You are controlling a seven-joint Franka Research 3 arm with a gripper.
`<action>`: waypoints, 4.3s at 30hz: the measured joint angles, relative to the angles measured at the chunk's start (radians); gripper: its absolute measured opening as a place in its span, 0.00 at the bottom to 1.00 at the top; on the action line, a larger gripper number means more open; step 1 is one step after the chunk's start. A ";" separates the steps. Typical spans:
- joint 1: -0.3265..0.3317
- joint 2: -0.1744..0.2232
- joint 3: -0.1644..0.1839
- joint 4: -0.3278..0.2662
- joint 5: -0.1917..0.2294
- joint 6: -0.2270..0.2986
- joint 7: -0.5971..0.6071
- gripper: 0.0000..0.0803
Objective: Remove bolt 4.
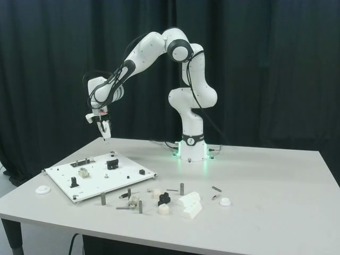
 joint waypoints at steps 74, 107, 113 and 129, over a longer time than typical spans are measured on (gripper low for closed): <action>-0.208 0.041 0.275 -0.084 0.139 0.211 0.265 1.00; -0.265 0.067 0.314 -0.073 0.141 0.239 0.157 0.28; -0.266 0.067 0.314 -0.072 0.140 0.234 0.082 0.28; -0.276 0.072 0.315 -0.056 0.139 0.196 -0.285 0.28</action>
